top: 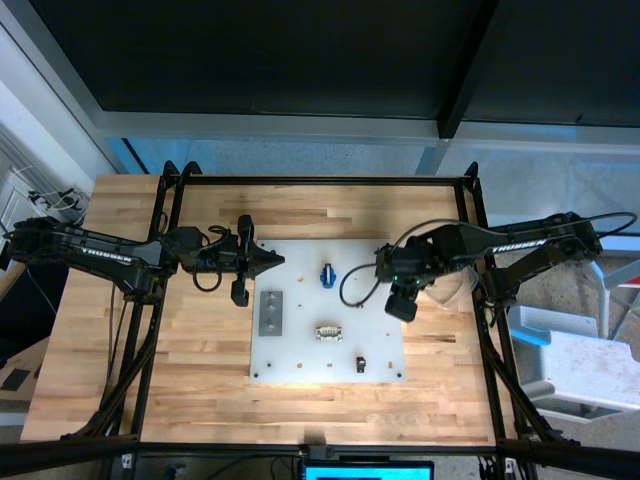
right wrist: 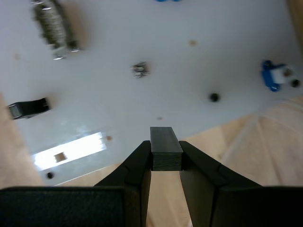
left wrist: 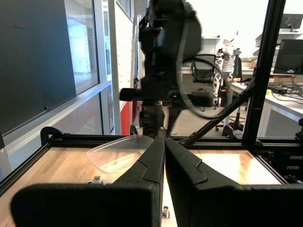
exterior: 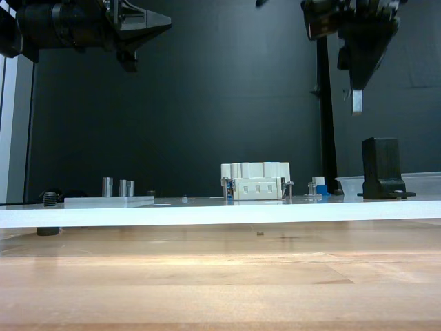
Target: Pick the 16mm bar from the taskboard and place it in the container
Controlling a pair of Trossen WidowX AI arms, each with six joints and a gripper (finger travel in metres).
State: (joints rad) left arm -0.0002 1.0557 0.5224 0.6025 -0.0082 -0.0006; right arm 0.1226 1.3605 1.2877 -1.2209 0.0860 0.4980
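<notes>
The white taskboard [top: 300, 350] lies flat in the middle of the wooden table. My right gripper [top: 402, 303] hangs high over the board's right edge, shut on the 16mm bar [right wrist: 165, 147], a short dark bar that pokes out past the fingertips [exterior: 357, 100]. The see-through container [left wrist: 118, 155] sits on the table just right of the board, partly under the right arm [exterior: 417, 183]. Over the board's far left corner hovers my left gripper [top: 276, 259], shut and empty, well above the table [exterior: 164, 26].
On the board stand a grey metal block [top: 271, 312], a blue knob [top: 327, 274], a silver connector [top: 328, 332] and a small black fitting [top: 361, 362]. A black frame [top: 320, 181] rims the table. A white bin [top: 590, 370] sits off the right side.
</notes>
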